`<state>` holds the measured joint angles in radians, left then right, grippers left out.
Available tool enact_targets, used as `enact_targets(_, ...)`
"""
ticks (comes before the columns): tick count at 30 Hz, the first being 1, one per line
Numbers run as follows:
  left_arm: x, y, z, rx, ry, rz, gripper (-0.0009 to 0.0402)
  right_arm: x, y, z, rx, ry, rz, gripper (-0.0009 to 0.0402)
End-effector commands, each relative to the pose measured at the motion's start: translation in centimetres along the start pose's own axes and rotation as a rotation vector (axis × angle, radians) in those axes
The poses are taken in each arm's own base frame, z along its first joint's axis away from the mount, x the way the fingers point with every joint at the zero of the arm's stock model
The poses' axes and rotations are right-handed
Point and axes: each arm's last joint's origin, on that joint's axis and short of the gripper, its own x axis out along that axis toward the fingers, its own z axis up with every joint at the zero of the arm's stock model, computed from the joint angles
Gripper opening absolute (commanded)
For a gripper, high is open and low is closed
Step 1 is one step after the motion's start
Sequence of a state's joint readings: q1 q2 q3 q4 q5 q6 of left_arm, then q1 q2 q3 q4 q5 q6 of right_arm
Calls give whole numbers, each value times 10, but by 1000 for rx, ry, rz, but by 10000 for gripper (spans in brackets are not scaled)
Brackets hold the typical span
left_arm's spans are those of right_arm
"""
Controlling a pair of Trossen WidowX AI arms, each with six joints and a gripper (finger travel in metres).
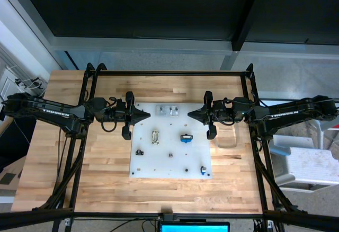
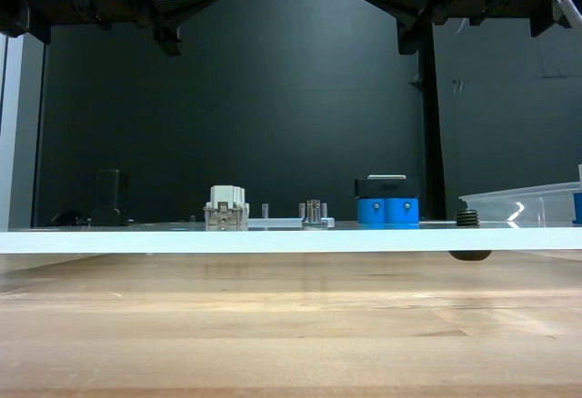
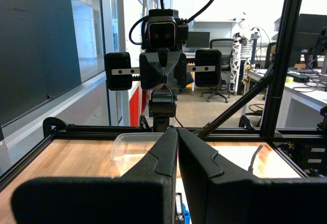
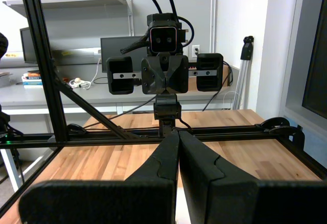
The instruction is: Remove the rj45 connector and place it in the container
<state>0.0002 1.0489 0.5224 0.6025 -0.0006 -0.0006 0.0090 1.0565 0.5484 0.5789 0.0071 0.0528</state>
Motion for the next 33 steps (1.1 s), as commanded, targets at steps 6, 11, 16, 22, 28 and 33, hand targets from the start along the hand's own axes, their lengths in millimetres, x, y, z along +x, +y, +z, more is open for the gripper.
enact_targets(6,0,0,0,0,0,0,1,0,0,0,1,-1,0,0)
enact_targets(11,0,0,0,0,0,0,1,0,0,0,1,-1,0,0)
enact_targets(16,0,0,0,0,0,0,1,0,0,0,1,-2,0,0)
enact_targets(22,0,0,0,0,0,0,1,0,0,0,1,0,10,0)
enact_targets(28,0,0,0,0,0,0,1,0,1,0,45,15,20,0)
enact_targets(33,0,0,0,0,0,0,1,4,1,4,42,214,-11,0)
